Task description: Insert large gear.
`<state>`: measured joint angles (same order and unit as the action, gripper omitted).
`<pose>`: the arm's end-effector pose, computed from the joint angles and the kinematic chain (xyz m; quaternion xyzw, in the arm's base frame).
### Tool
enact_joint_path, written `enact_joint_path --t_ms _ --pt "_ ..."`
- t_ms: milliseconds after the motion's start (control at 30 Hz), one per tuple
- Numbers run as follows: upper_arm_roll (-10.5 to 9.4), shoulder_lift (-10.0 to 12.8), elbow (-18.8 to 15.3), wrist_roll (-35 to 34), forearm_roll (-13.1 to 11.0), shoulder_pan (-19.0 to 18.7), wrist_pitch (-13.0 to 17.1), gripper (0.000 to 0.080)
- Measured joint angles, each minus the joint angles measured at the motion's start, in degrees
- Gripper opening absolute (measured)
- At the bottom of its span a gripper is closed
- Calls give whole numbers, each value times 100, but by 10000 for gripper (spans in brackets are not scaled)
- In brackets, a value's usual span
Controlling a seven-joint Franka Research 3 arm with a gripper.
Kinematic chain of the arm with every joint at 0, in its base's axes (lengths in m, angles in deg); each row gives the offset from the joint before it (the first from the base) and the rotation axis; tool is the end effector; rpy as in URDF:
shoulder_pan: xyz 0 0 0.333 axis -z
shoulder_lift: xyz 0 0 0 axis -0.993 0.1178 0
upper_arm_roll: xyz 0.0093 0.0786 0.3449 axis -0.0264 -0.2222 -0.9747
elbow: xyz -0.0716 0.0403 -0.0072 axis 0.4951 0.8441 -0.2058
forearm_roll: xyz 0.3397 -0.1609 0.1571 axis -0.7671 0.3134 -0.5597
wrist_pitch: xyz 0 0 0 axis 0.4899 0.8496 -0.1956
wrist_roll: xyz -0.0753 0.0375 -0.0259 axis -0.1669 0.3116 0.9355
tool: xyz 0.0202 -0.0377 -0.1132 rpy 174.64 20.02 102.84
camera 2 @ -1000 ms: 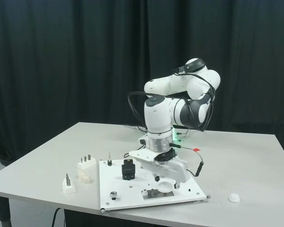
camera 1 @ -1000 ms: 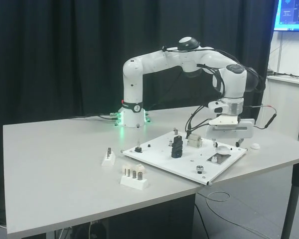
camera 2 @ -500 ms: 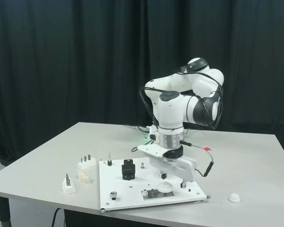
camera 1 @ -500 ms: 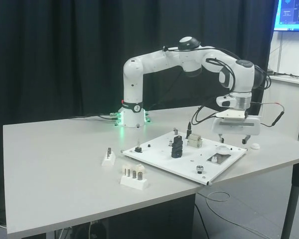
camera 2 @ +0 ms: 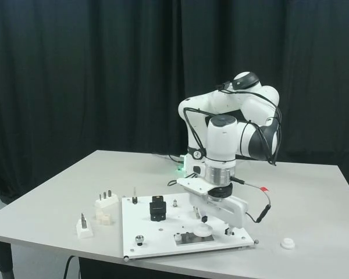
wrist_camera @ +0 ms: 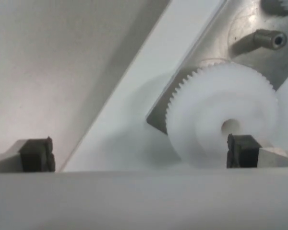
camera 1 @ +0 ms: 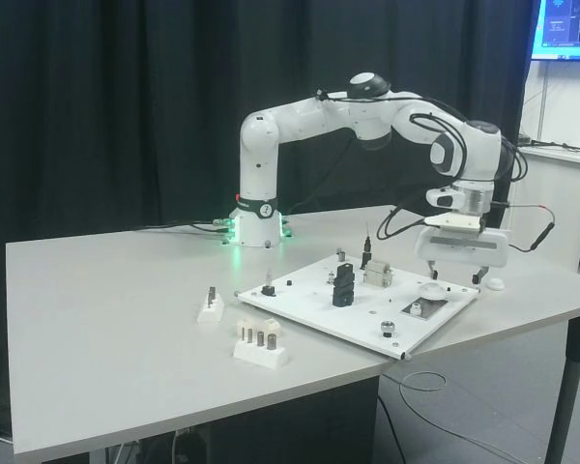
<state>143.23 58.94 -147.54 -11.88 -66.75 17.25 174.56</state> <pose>0.6958 0.2072 0.2464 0.7865 -0.6170 0.0087 0.0271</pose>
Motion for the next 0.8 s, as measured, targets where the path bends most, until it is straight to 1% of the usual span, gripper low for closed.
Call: enact_joint_path --t_ms 133,800 --pt "-51 0 -27 -14 58 -3 103 800" --pt "-221 0 -137 -14 60 -2 371 800"
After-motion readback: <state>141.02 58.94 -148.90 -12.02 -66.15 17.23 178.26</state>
